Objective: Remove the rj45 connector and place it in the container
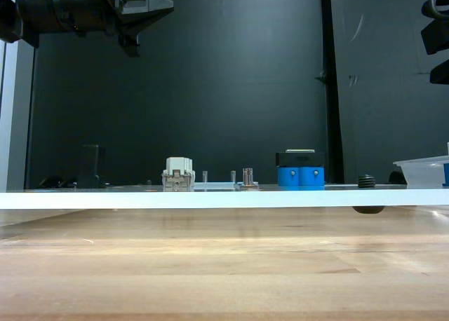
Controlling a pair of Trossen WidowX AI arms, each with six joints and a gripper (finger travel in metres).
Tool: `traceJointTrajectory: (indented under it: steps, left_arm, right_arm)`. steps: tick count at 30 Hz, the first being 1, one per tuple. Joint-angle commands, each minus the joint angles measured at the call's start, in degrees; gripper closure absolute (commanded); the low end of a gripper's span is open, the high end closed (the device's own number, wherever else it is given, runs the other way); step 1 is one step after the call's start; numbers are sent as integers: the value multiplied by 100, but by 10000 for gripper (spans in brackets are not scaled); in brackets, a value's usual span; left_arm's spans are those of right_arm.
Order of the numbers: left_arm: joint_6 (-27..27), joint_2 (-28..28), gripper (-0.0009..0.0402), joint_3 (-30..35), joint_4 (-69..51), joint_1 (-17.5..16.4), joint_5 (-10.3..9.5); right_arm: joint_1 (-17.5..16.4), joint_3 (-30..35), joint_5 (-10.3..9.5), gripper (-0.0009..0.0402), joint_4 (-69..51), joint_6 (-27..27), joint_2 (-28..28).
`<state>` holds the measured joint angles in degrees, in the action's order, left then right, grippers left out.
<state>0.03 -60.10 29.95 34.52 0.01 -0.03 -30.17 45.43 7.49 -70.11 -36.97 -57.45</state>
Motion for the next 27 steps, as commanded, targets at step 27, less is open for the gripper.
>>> traceJointTrajectory:
  steps: [27]
  left_arm:
    - [-2,0,392,0,0,0,0]
  right_arm:
    - [-2,2,2,224,0,-4,-2]
